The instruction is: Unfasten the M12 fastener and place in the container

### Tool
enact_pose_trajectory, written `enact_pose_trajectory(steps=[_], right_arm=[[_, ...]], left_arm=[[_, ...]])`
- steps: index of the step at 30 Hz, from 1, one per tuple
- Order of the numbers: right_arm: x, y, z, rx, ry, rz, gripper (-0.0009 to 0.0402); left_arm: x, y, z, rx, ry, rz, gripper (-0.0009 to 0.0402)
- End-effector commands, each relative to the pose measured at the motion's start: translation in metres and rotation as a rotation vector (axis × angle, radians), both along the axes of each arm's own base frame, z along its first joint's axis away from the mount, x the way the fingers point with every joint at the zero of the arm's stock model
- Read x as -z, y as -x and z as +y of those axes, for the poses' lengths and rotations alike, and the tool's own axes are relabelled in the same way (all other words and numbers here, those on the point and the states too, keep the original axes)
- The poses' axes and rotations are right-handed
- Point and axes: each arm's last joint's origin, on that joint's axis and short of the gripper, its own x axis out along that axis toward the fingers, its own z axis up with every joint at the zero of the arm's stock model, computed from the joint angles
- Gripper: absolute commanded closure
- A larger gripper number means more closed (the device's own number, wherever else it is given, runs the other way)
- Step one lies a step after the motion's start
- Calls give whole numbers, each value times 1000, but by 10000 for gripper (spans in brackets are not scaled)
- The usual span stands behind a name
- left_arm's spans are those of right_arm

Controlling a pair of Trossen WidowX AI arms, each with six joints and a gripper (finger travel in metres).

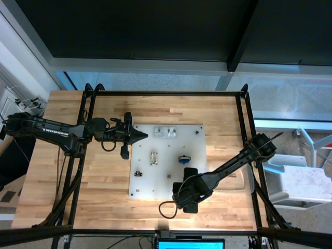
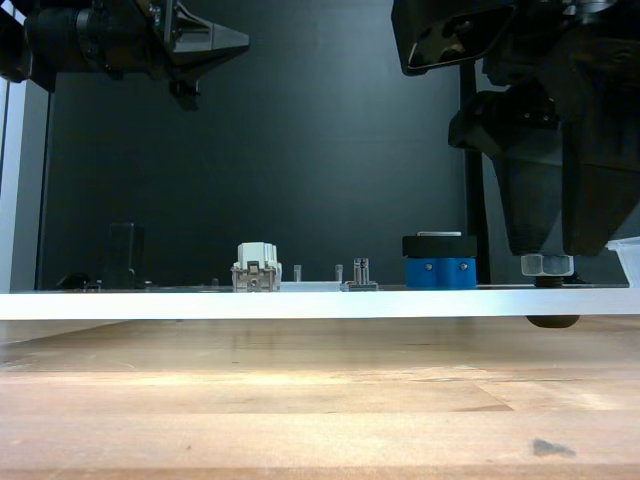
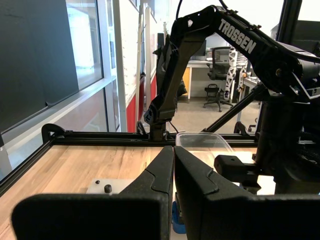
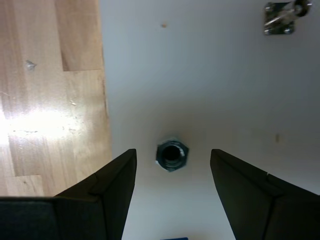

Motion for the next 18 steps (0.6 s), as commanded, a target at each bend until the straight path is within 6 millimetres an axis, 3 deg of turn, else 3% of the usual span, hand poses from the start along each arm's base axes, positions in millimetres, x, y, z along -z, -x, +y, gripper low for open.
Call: enact_pose_trajectory(steps=[1, 18], right_arm=[[3, 1, -1, -1, 2, 2, 204], [7, 0, -1, -18, -2, -10, 263]], left_arm=[[0, 0, 0, 0, 0, 0, 393], [0, 0, 0, 0, 0, 0, 393]])
